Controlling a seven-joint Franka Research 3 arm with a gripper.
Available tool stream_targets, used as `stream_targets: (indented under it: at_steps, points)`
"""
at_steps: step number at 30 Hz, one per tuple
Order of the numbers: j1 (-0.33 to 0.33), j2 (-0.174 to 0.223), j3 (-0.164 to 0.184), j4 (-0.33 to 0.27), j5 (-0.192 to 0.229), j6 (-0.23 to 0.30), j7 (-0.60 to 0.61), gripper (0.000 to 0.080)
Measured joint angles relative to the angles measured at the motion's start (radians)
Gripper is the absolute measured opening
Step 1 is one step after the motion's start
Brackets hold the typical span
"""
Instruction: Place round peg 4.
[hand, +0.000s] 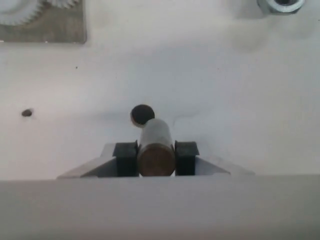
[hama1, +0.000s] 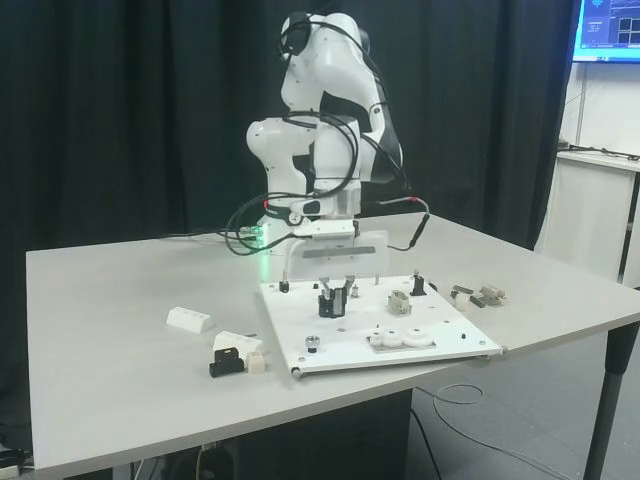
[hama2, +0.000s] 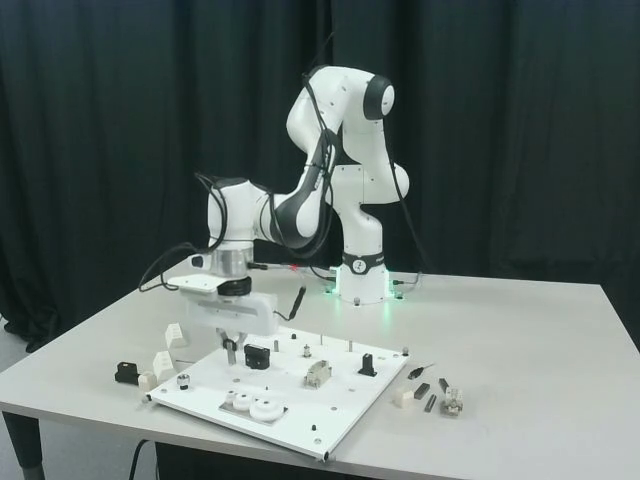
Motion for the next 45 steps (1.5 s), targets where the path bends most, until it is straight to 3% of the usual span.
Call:
stream_targets:
  at_steps: [12,31,38,45]
  points:
    - [0.0,-0.037,-0.004,0.001,-0.035,-0.035,0.0,0.0153]
    - [0.0,-0.04,-0.01,0.003,-0.044,-0.035,0.0,0.0153]
    - [0.0,-0.04,-0.033,0.003,-0.082,-0.027,0.0,0.0153]
    - [-0.006,-0.038,-0.092,0.003,-0.137,-0.01,-0.004,0.0153]
